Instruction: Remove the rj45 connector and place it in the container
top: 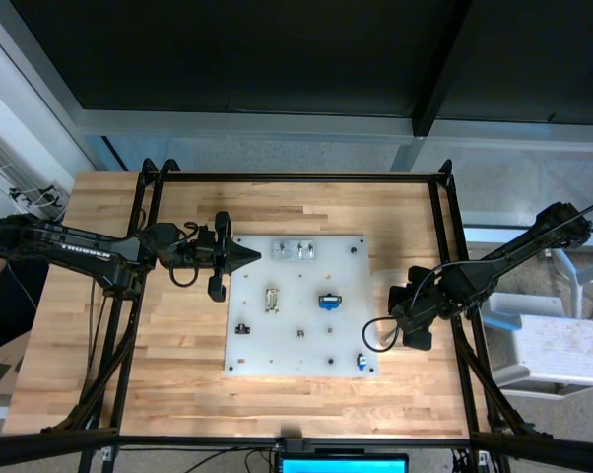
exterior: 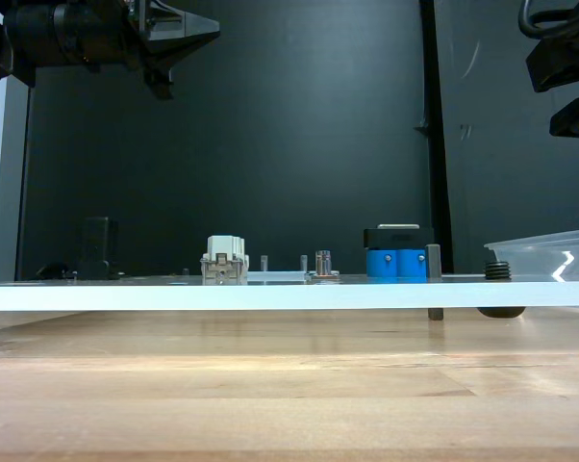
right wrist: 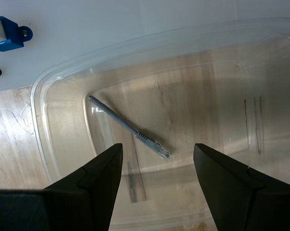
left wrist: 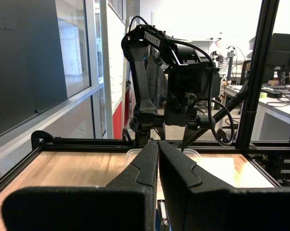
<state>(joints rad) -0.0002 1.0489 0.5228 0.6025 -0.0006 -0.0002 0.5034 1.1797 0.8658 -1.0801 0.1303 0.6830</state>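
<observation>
The right gripper [right wrist: 157,147], fingers spread and empty, hangs over the container [right wrist: 39,96]. The rj45 connector [right wrist: 160,152] lies on the container floor, its grey cable tail [right wrist: 111,115] trailing. Judged light: rigid plug, limp tail, fragile latch; grasp across the boot. Walls confine it sideways; overhead is free. Farther off, the left gripper [top: 252,255], fingers pressed together, hovers at the edge of the white board [top: 296,345]

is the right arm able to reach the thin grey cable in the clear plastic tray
Likely yes: right gripper hangs open-jawed above the grey cable, nothing between; left gripper parked at the white board's left edge.
</observation>
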